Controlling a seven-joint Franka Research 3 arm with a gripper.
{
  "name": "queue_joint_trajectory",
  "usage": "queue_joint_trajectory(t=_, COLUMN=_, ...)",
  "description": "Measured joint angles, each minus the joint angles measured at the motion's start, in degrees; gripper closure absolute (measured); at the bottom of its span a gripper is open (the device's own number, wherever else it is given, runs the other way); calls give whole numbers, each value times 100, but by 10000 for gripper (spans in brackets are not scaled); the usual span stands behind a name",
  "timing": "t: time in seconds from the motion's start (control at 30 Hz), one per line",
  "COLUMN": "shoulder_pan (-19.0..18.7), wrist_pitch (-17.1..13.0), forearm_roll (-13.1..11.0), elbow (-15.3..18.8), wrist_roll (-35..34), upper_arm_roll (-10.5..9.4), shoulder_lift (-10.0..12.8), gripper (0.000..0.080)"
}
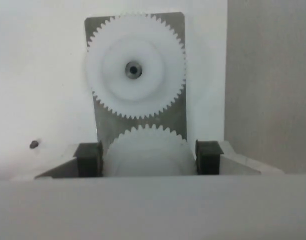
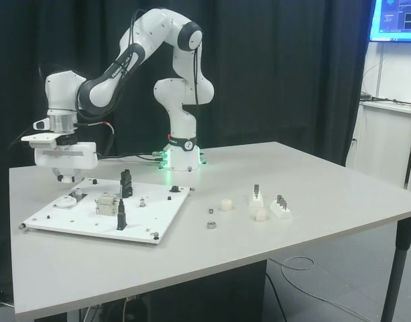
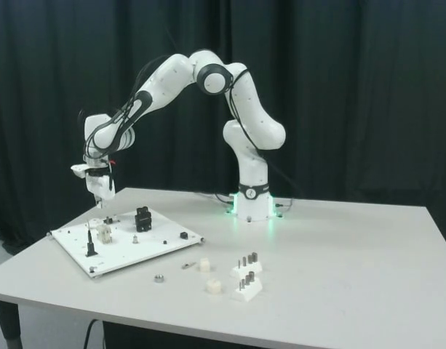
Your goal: Insert medium gear.
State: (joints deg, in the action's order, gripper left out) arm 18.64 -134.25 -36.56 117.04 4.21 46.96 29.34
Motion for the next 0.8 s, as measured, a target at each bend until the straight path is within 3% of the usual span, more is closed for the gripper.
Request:
queue_joint_trajectory(t=0.2, shoulder_pan=10, wrist_pitch=19, forearm_roll=0, elbow=-153, wrist_roll=-2, upper_arm_roll=-24, shoulder_lift=228, gripper=403)
queue_joint_trajectory(t=0.47, shoulder_pan=32, wrist_pitch=259, forearm_roll=0, elbow=-400, wrist_roll=-85, upper_arm_roll=-25, shoulder_lift=509, gripper=403)
queue_joint_trajectory(t=0.8, shoulder_pan=79, wrist_pitch=519, forearm_roll=0, elbow=-513, wrist_roll=-117, upper_arm_roll=-24, shoulder_lift=623, gripper=403)
